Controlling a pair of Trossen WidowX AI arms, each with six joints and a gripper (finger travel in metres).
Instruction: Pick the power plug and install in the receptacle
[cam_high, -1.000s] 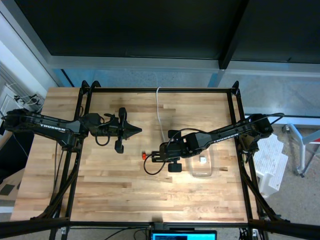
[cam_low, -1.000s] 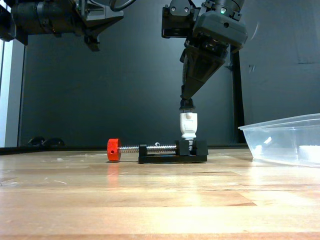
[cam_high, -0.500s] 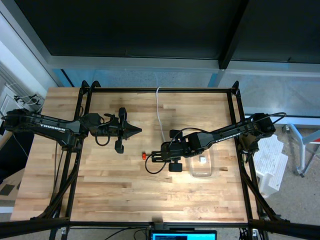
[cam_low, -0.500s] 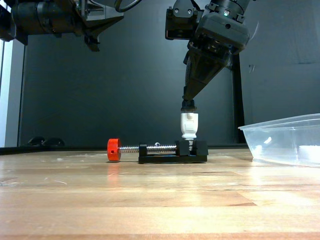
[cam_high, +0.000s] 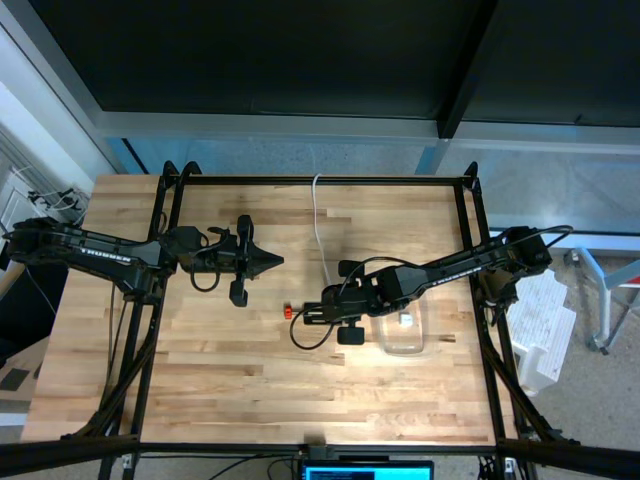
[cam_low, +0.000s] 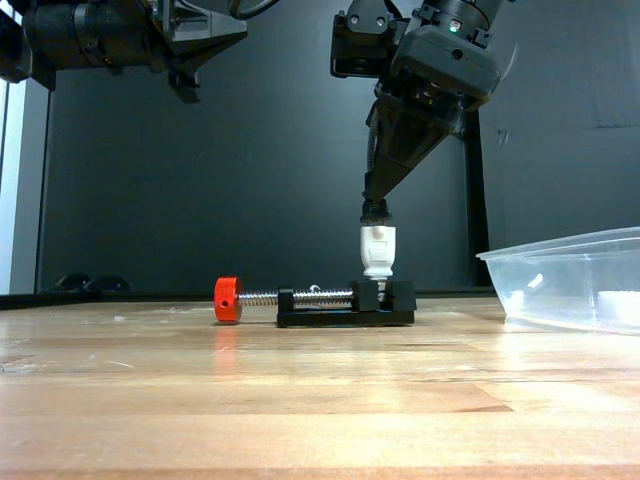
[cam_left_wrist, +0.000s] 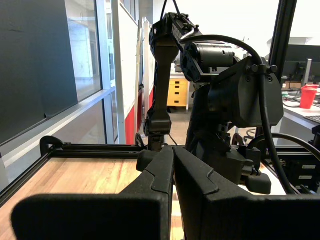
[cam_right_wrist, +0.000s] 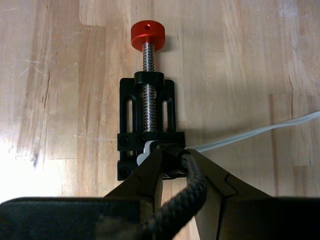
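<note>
Tiny black power plug (cam_low: 376, 212), just right of centre in the low view, touching the top end of the receptacle (cam_low: 377, 250). Smooth white moulded body there, standing upright, narrowing toward the base. Clamped low down in the black vise (cam_low: 346, 301), a flat slotted metal block lying on the wood. Threaded steel screw running out leftward, ending in a round red knob (cam_low: 228, 299). Long white cable (cam_high: 320, 225) trailing from the vise toward the far edge in the high view.

Coming down from the upper right of the low view, right gripper (cam_low: 374, 203), matte black and tapering to a narrow wedge. Fingers pinching the plug from both sides, directly over the receptacle. Braided black cord visible between them in the right wrist view.

Just right of the vise, clear plastic tray (cam_low: 570, 280), glossy, with rounded walls, a tiny white square piece (cam_high: 406, 319) inside.

Well apart, left of centre in the high view, left gripper (cam_high: 275, 261) hanging above the table (cam_high: 200, 380). Fingers pressed together into one dark wedge. Pale wood planks underneath, lightly scuffed.
</note>
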